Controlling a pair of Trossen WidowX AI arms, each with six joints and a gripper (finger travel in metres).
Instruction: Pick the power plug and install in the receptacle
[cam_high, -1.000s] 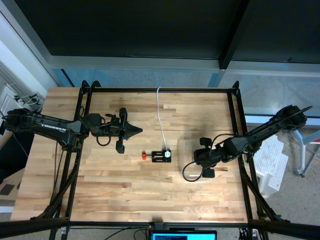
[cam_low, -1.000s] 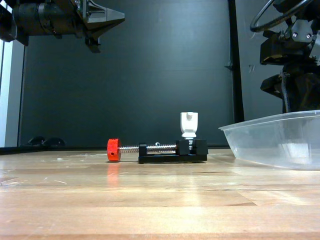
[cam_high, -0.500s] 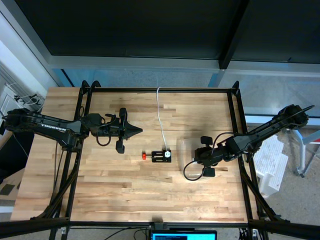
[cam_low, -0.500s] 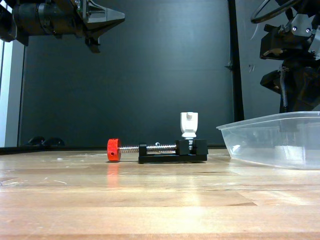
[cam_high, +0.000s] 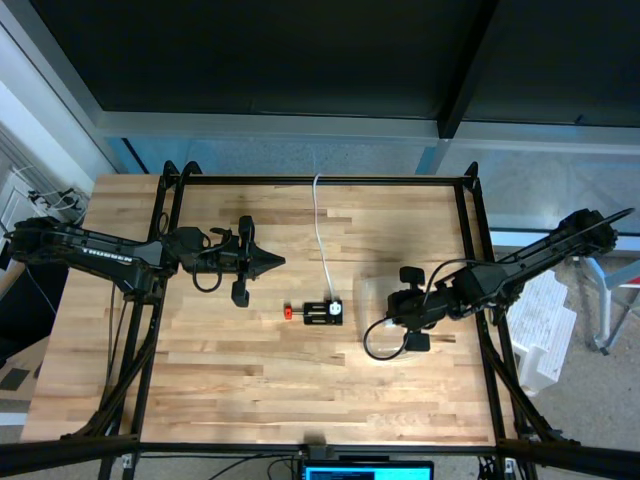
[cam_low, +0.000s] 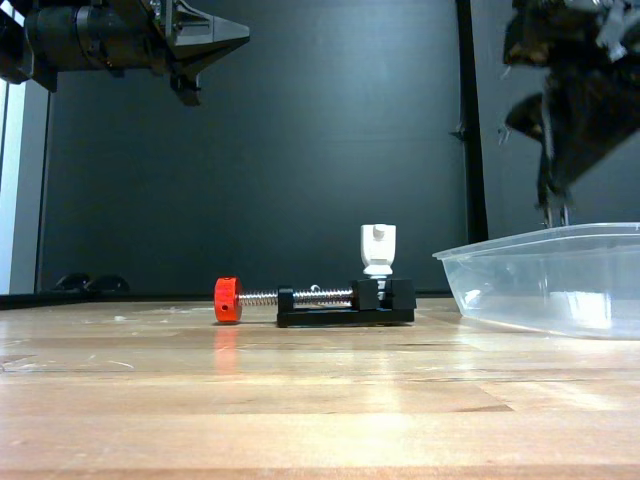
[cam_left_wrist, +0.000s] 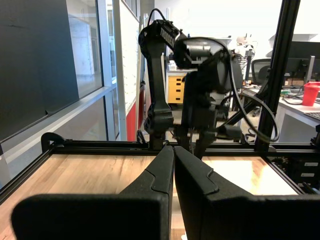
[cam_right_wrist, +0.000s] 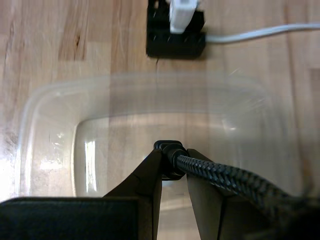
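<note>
Holding the tiny black power plug (cam_right_wrist: 167, 148) pinched in the narrowly parted fingers of the right gripper (cam_right_wrist: 172, 162), above the clear plastic tray (cam_right_wrist: 50, 100), with a braided black cable (cam_right_wrist: 225, 180) running back from the plug. Beyond the tray's rim, facing the white square receptacle (cam_right_wrist: 182, 12) on its black clamp block (cam_right_wrist: 175, 42), with red knob (cam_low: 227, 299) and white cable (cam_right_wrist: 260, 34). Hovering with the left gripper (cam_left_wrist: 173, 155) high over the wooden table (cam_high: 250, 380), well apart, fingers pressed together on nothing.

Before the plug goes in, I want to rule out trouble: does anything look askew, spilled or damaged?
Nothing stands out. The right gripper holds the power plug with its braided cable above the clear tray. The receptacle stands upright in its black clamp on the table. The left gripper hangs shut, high at the left.
</note>
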